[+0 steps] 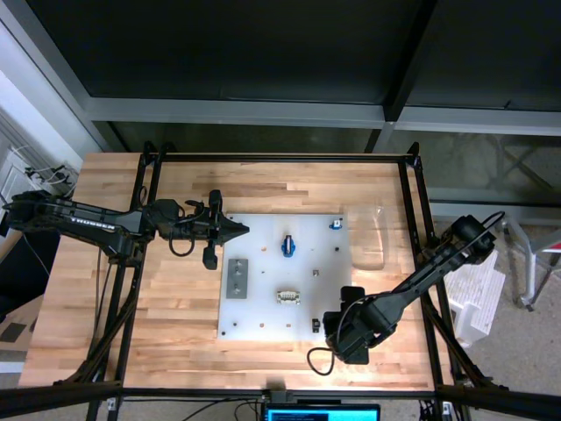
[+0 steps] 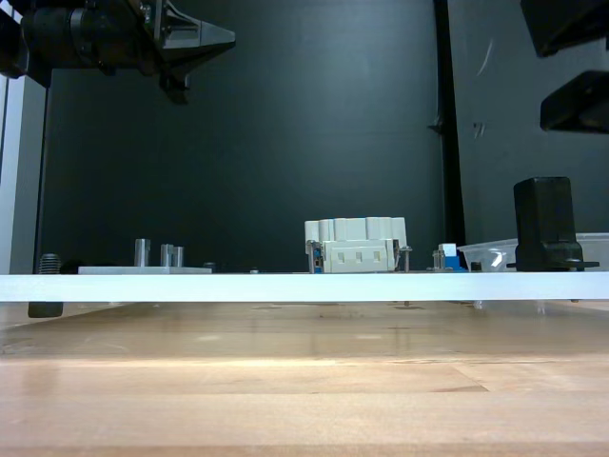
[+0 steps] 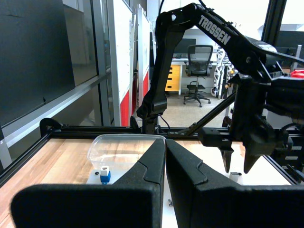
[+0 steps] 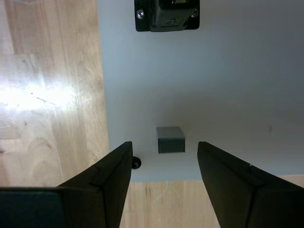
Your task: Pick the 16mm bar and install on taskboard
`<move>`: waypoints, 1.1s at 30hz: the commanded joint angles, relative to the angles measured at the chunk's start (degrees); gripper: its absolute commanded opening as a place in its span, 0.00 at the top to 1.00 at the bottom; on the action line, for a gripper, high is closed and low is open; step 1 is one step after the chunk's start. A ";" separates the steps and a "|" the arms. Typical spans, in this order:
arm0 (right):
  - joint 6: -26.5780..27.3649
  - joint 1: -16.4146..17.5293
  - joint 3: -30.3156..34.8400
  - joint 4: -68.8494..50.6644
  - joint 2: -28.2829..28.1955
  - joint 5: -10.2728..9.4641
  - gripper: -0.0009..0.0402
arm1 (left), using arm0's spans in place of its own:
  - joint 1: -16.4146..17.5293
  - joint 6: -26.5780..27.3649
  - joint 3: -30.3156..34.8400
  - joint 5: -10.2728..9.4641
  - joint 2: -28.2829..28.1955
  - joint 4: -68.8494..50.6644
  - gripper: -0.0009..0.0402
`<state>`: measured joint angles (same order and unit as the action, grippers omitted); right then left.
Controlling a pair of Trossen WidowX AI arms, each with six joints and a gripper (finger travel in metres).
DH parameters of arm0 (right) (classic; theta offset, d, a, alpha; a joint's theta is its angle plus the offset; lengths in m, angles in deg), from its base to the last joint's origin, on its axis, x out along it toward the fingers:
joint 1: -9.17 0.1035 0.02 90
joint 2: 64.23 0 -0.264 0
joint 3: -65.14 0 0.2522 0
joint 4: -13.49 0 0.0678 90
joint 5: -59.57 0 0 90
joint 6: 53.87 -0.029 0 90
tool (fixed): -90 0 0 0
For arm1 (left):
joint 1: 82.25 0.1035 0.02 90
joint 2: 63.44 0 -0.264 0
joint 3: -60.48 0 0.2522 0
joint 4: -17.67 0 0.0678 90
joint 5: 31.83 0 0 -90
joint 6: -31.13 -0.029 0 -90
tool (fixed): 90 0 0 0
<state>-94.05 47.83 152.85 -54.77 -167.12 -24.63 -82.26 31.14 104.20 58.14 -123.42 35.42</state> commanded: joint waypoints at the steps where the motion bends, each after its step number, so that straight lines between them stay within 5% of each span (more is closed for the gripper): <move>1: 0.20 0.02 1.14 -2.36 0.94 0.11 0.47 | 0.00 0.00 0.00 0.00 -0.02 0.02 0.98; 20: 2.23 -0.26 1.44 -2.95 4.70 0.79 0.51 | 0.00 0.00 0.00 0.00 -0.02 0.02 0.98; 33: 12.52 -10.49 -3.28 -2.43 16.90 3.72 0.81 | 0.00 0.00 0.00 0.00 -0.02 0.02 0.98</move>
